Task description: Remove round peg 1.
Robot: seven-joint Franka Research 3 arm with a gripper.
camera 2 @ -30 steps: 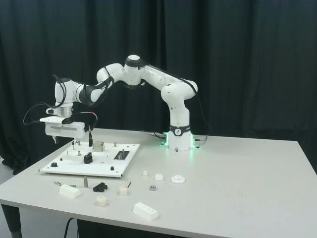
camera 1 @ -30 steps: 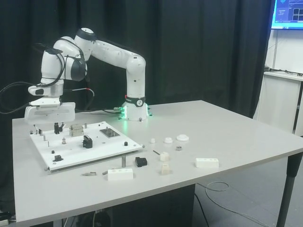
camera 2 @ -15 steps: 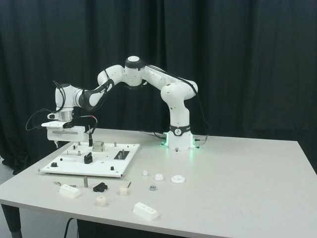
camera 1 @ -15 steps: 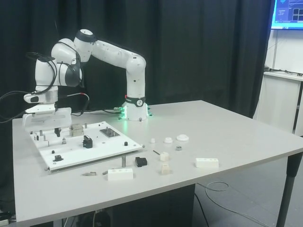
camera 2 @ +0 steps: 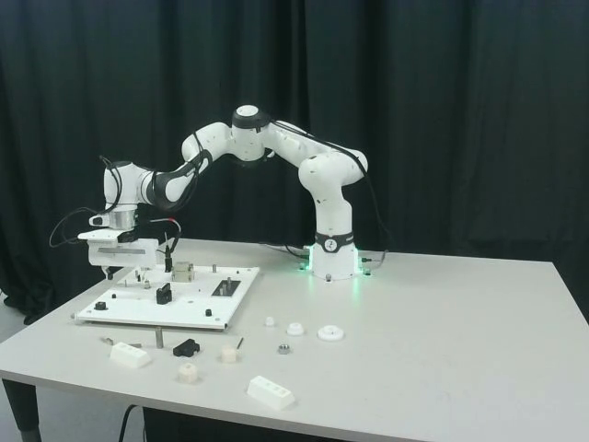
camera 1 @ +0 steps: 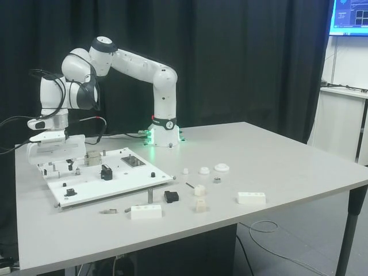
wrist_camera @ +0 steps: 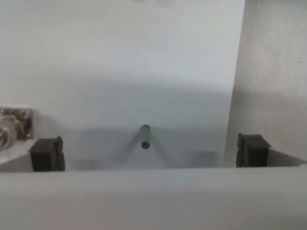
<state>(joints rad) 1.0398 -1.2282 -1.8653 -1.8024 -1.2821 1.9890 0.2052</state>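
A thin grey round peg (wrist_camera: 145, 136) stands upright in the white board (wrist_camera: 120, 72), close to the board's edge. My gripper (wrist_camera: 149, 152) is open, with its black fingertips (wrist_camera: 46, 154) on either side of the peg and apart from it. Seen from the first room view, the gripper (camera 1: 54, 163) hangs low over the far left corner of the board (camera 1: 115, 181). From the second room view, the gripper (camera 2: 112, 273) is likewise just above the board (camera 2: 184, 313). I cannot make out the peg in the room views.
The board carries a black clamp (camera 1: 106, 172), a metal block (camera 1: 92, 158) and a recessed plate (camera 1: 133, 161). Loose on the grey table (camera 1: 276, 167) lie white blocks (camera 1: 145, 211), a black part (camera 1: 171, 196) and white round pieces (camera 1: 221, 168). A metal fitting (wrist_camera: 12, 127) sits beside one fingertip.
The arm has swung left across the board toward its far left corner and the gripper has come down closer to the board.
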